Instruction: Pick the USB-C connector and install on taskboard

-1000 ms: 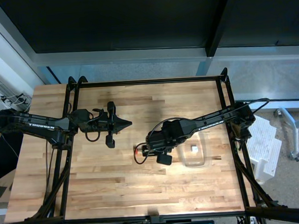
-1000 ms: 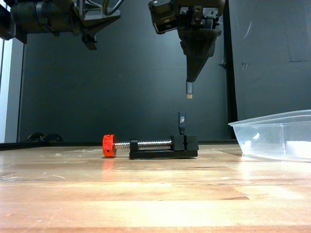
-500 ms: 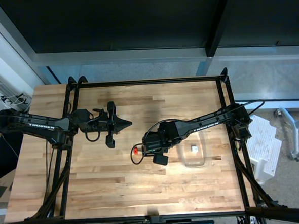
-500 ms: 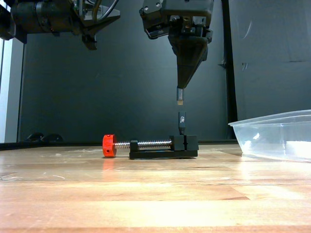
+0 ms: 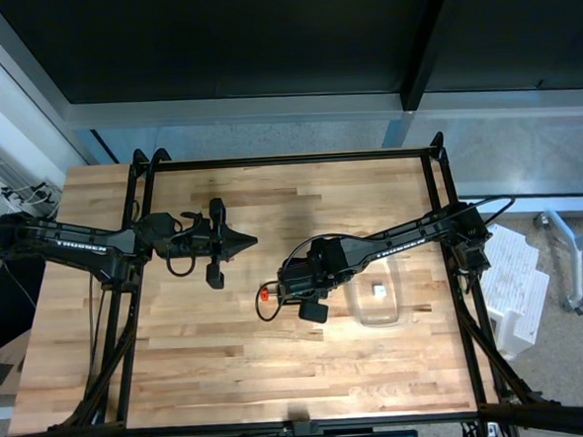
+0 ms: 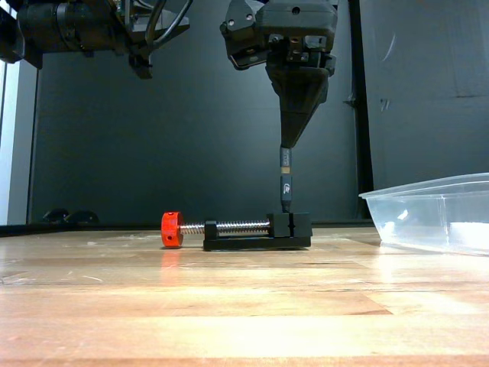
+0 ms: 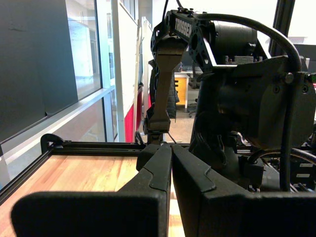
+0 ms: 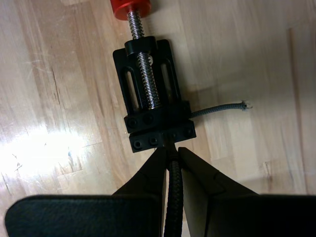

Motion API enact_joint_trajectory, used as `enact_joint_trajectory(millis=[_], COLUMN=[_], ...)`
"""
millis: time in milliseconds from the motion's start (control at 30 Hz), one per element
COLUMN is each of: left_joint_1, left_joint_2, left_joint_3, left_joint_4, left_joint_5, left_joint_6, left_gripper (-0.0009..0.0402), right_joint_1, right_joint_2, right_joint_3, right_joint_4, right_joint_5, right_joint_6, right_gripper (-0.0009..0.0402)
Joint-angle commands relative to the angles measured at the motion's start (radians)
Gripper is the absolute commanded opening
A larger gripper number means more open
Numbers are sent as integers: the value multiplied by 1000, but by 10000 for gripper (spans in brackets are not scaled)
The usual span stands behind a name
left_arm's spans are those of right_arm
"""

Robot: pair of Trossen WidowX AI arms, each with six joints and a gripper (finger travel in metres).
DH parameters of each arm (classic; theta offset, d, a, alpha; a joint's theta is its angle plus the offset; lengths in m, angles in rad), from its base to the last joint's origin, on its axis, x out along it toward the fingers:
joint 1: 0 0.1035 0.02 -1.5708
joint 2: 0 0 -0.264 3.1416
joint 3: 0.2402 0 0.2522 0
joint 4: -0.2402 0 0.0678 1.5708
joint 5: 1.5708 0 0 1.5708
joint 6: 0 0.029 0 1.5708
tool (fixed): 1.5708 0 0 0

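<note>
Gripping the USB-C connector point-down in my right hand, I hold it directly atop the taskboard's upright pin. My left hand hangs clenched, empty, well apart. The clear tray nearby holds one white cube.
</note>
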Motion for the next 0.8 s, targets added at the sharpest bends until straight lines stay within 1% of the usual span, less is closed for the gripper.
enact_joint_trajectory(millis=[33,800], left_joint_1=[0,0], left_joint_2=[0,0], left_joint_3=[0,0], left_joint_4=[0,0], left_joint_5=[0,0], left_joint_6=[0,0], left_gripper=[0,0], right_joint_1=[0,0], right_joint_2=[-2,-3], right_joint_3=[-2,-13], right_joint_4=[1,8], right_joint_5=[2,1], right_joint_6=[7,8], right_gripper=[0,0])
